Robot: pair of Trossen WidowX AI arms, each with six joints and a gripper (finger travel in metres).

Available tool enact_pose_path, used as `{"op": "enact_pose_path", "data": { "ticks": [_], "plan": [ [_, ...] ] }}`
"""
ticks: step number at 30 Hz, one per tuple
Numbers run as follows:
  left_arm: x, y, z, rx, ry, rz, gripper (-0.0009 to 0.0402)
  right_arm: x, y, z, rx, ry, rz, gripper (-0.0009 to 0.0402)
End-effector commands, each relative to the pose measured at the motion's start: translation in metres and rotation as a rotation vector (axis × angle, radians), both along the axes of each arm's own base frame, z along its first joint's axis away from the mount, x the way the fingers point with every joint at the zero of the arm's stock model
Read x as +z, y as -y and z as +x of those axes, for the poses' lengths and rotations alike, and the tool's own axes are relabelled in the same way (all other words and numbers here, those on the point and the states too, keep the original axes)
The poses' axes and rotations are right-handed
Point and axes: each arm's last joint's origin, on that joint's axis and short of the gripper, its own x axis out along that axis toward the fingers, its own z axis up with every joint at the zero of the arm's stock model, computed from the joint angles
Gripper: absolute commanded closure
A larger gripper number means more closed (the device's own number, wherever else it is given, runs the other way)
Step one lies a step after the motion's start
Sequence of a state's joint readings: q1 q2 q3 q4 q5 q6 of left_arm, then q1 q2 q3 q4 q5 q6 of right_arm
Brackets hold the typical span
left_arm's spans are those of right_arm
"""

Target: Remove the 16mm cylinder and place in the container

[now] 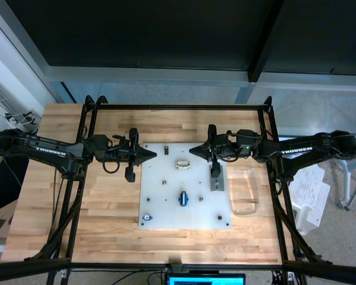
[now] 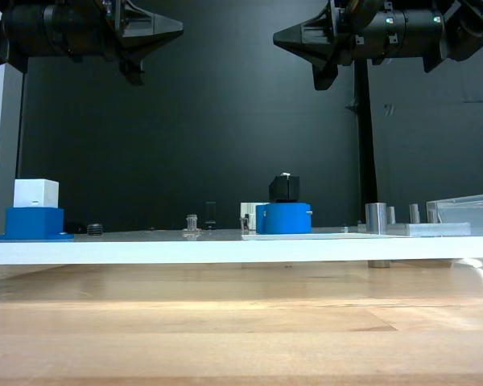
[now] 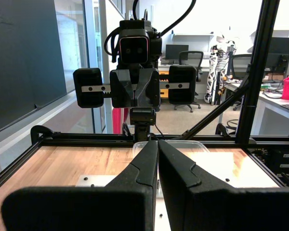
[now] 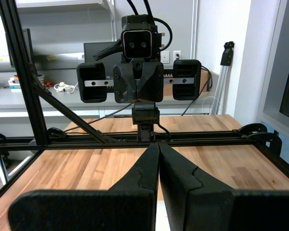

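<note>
The 16mm cylinder [image 1: 215, 171] [image 2: 376, 218] stands upright in the grey metal block [image 1: 218, 181] at the right side of the white board [image 1: 166, 202]. The container [image 1: 247, 193] [image 2: 469, 204] [image 3: 169, 143], a clear tray, lies on the wood just right of the board. My left gripper [image 1: 154, 152] [image 2: 179, 26] [image 3: 157, 142] hovers high over the board's far left edge, shut and holding nothing. My right gripper [image 1: 191, 151] [image 2: 276, 36] [image 4: 159, 144] faces it over the board's far side, also shut and holding nothing, up and to the left of the cylinder.
A blue connector part [image 1: 183, 199] [image 2: 284, 217] sits mid-board, and a blue-and-white block [image 1: 145, 219] [image 2: 35, 211] sits at its near left corner. Thinner pegs [image 2: 414, 213] stand on the grey block. A black frame [image 1: 178, 107] rings the table.
</note>
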State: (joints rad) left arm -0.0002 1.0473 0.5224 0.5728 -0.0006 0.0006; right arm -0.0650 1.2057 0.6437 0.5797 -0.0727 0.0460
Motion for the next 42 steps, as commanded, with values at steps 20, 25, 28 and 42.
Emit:
{"op": "enact_pose_path", "data": {
  "ticks": [20, 25, 28, 42],
  "plan": [
    [0.000, 0.000, 0.000, 0.000, 0.001, 0.000, 0.0393, 0.000, 0.000, 0.000, 0.000, 0.000, -0.001, 0.0393],
    [0.000, 0.000, 0.000, 0.000, 0.001, 0.000, 0.0393, -0.001, 0.000, 0.000, 0.001, -0.019, 0.035, 0.0393],
    [0.000, 0.000, 0.000, 0.000, 0.001, 0.000, 0.0393, -0.002, -0.001, 0.003, 0.000, -0.142, 0.063, 0.0393],
    [0.000, 0.000, 0.000, 0.000, 0.001, 0.000, 0.0393, 0.001, -0.031, 0.012, 0.011, -0.780, 0.021, 0.0393]
  ]
}}
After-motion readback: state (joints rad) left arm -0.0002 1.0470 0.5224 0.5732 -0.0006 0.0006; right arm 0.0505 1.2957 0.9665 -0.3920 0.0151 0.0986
